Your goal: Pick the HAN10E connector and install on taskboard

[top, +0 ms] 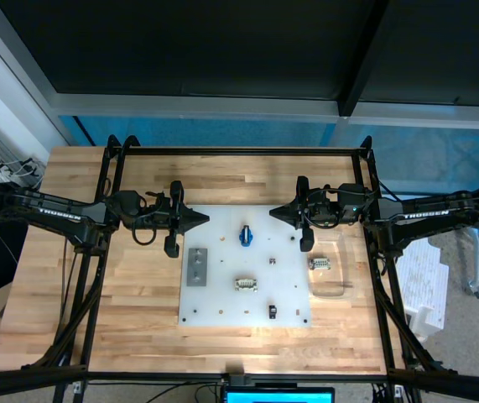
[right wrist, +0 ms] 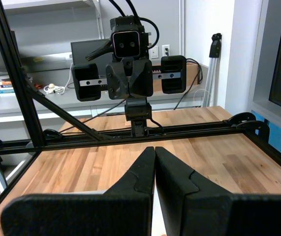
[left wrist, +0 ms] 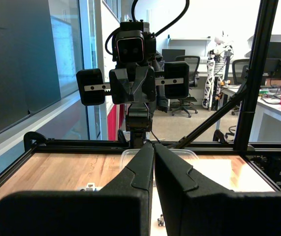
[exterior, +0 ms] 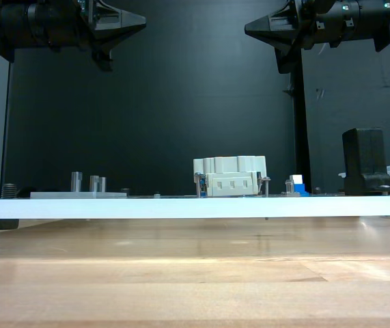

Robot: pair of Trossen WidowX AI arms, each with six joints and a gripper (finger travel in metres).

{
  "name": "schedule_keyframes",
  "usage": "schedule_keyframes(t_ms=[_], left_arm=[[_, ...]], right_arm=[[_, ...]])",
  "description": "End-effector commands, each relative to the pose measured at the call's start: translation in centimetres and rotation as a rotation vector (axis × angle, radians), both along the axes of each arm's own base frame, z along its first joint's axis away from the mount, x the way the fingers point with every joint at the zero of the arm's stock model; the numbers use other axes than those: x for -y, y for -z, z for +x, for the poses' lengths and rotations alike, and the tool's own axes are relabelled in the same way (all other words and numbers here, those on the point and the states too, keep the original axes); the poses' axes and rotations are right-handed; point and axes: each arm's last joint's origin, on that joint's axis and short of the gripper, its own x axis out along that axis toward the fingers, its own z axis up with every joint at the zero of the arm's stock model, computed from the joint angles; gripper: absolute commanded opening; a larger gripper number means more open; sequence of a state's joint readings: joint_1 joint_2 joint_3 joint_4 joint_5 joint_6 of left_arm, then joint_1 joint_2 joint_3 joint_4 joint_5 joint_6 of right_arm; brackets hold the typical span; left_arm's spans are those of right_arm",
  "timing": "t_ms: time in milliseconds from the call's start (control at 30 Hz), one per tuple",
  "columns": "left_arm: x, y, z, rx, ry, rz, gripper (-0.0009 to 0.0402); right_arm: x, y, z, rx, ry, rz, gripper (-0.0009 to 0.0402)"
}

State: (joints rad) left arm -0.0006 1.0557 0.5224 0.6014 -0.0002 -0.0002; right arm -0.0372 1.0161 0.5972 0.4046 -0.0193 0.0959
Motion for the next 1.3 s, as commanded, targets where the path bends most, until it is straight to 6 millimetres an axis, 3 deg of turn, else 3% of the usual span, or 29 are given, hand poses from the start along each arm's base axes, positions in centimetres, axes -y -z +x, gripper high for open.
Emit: schedule_keyframes(t_ms=[33,633,900,1300], left_arm=[[0.0,0.0,0.0,0.001,0.0,0.0,0.0001],[0.0,0.0,0.0,0.001,0.0,0.0,0.0001],[0.0,0.0,0.0,0.001,0.0,0.0,0.0001],[0.0,0.0,0.0,0.001,0.0,0.0,0.0001]], right_arm=[[0.0,-0.3,0.0,0.027,-0.003,-0.001,0.0],[0.0,-0.1,0.0,-0.014,-0.001,0.001,0.0],[-0.1,-1.0,-0.1,-0.278,-0.005,0.002,0.0],[-0.6,-2.6,-1.7,-0.68,-0.03,0.023,0.0]])
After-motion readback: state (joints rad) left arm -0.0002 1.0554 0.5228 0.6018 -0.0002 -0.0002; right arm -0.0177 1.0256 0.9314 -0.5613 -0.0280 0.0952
